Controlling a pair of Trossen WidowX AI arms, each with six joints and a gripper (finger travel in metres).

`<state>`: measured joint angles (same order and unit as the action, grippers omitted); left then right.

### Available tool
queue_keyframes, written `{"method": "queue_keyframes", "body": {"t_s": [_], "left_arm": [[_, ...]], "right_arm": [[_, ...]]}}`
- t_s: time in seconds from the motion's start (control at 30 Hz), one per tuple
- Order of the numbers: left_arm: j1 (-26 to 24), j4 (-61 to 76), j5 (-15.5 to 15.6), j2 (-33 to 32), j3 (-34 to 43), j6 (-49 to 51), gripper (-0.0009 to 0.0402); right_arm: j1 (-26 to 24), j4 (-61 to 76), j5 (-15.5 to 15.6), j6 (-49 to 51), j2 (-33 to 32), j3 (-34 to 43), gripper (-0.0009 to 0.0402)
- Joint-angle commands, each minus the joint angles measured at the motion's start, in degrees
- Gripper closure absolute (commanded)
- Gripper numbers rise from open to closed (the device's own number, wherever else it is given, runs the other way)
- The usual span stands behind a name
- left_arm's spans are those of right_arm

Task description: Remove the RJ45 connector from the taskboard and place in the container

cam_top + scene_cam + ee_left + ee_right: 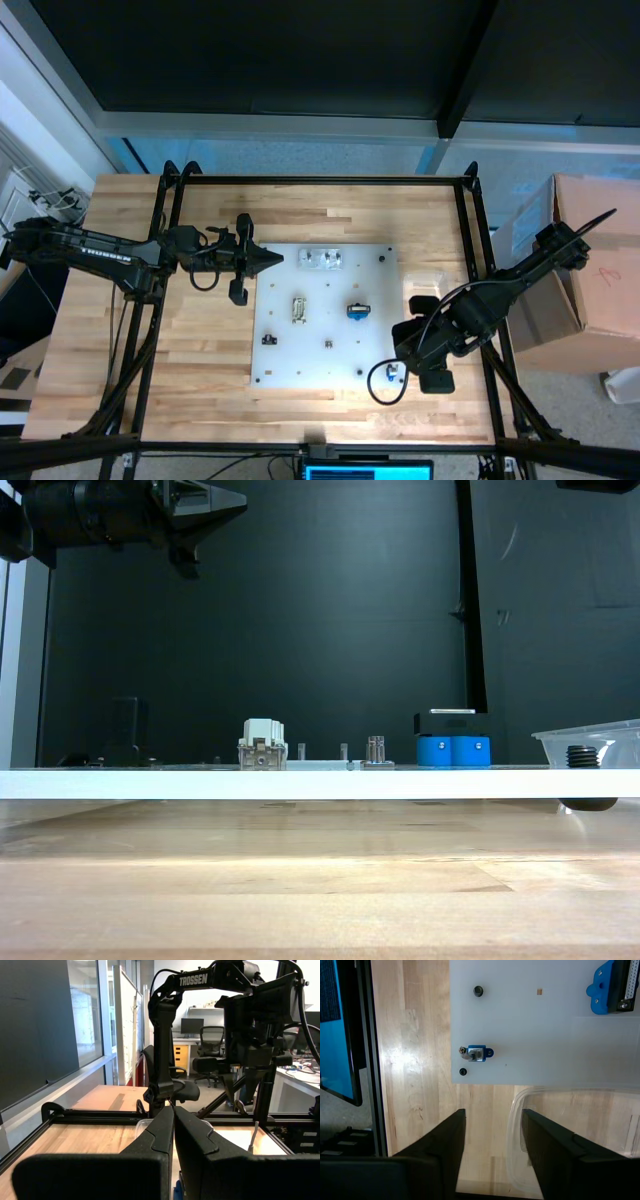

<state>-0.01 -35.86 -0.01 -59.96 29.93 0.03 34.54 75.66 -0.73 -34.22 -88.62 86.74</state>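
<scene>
From above, the right hand hides its fingers under the arm's own bulk. The right wrist view shows them spread apart and holding nothing, over the container rim and bare counter. The RJ45 connector sits in a small blue mount near the taskboard corner, at about 7 o'clock from that hand in the high view. How deep it sits cannot be told. The left hand, fingers pressed together and empty, hovers at the taskboard's 10 o'clock edge.
</scene>
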Motion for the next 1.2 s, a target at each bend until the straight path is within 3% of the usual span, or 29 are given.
{"method": "queue_keyframes", "body": {"t_s": [0.03,0.43,1.2], "left_arm": [[0.02,0.00,0.00,-0.02,0.02,-0.02,0.0393],[0.02,0.00,0.00,-0.02,0.02,-0.02,0.0393],[0.00,0.00,0.00,-0.02,0.02,-0.02,0.0393]], "right_arm": [[0.04,-0.09,-0.33,-0.07,-0.02,-0.37,0.0191],[0.39,-2.40,-0.28,-0.07,-0.02,-3.34,0.0125],[0.96,-14.36,-0.26,-0.48,-0.02,-13.38,0.0123]]}}
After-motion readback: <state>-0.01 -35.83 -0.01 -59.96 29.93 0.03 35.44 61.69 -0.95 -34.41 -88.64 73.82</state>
